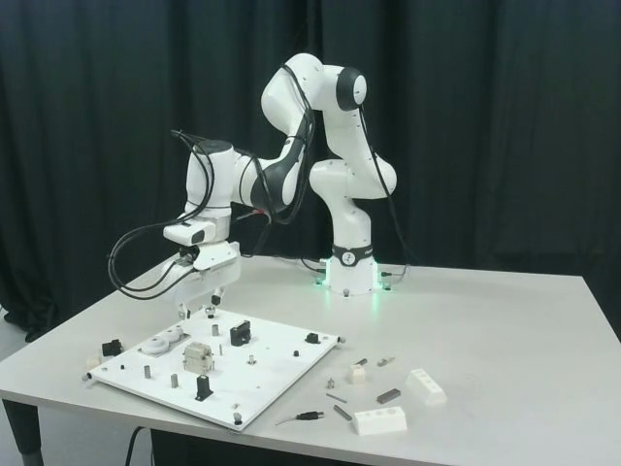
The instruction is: Remove waterproof.
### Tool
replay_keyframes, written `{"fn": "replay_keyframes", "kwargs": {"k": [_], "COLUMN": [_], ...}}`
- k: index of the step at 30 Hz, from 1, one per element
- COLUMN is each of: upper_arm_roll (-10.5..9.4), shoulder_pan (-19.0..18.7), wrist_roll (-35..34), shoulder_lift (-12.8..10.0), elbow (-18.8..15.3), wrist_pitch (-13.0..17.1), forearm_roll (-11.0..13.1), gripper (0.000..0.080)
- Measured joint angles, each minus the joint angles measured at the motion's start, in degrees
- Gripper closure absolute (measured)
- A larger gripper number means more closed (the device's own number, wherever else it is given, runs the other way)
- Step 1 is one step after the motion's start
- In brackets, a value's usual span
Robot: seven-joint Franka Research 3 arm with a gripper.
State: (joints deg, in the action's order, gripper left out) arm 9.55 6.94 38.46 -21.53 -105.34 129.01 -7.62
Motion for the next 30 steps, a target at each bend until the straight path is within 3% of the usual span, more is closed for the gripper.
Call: {"fn": "replay_keyframes", "kwargs": {"k": [11,20,30], "upper_arm_roll": [1.04,1.22,1.35], "shoulder_pan": [0.10,0.44,0.62], "wrist_roll": [3.58,4.31,7.04], "shoulder_lift": [-1.56,-2.54,-3.71], "elbow": [-0.04,-0.04,0.49], "wrist_pitch": [2.05,2.52,3.11], "forearm_roll": [0.66,3.66,5.12], "gripper": [0.0003,0.0003,0.0003]}}
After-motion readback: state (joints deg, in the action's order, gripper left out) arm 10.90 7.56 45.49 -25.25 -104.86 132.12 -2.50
